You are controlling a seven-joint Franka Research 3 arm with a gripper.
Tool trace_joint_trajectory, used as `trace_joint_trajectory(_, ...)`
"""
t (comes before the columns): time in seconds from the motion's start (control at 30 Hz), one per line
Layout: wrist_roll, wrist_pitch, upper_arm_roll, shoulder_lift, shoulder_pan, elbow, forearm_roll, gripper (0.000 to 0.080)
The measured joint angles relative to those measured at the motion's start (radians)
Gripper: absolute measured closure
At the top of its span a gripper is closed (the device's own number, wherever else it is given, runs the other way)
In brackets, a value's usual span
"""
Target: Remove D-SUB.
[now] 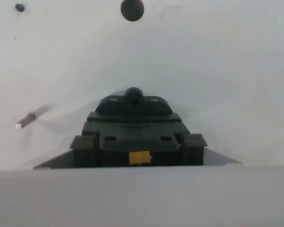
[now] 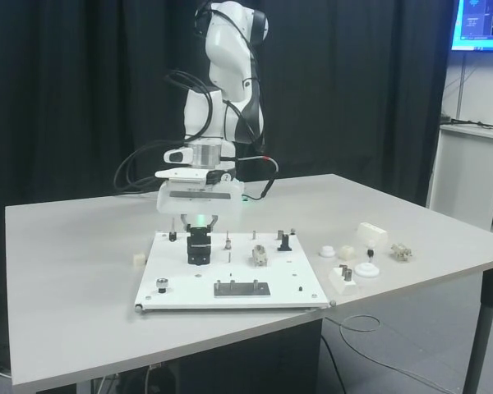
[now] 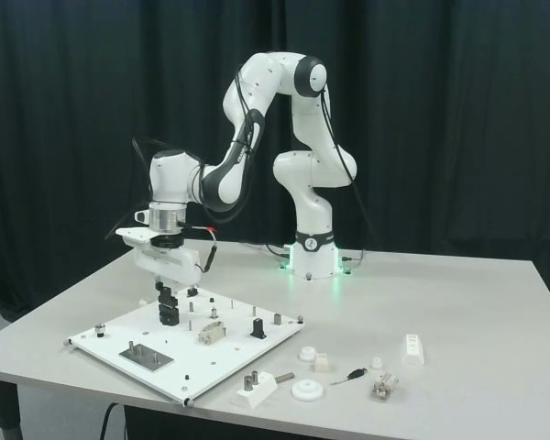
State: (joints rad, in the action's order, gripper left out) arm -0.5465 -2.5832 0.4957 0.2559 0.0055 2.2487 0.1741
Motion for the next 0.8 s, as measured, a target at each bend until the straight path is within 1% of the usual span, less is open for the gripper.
trace_joint_trajectory(0.23, 0.000, 0.000, 0.000, 0.005, 0.000, -0.012, 0.007, 0.0422)
trace_joint_trajectory(0.47, 0.000, 0.009, 0.000, 0.009, 0.000, -0.039, 0.009, 0.0422)
trace_joint_trajectory(0.8, -0.009, 0.067, 0.007, 0.009, 0.000, -0.089, 0.009, 0.0423)
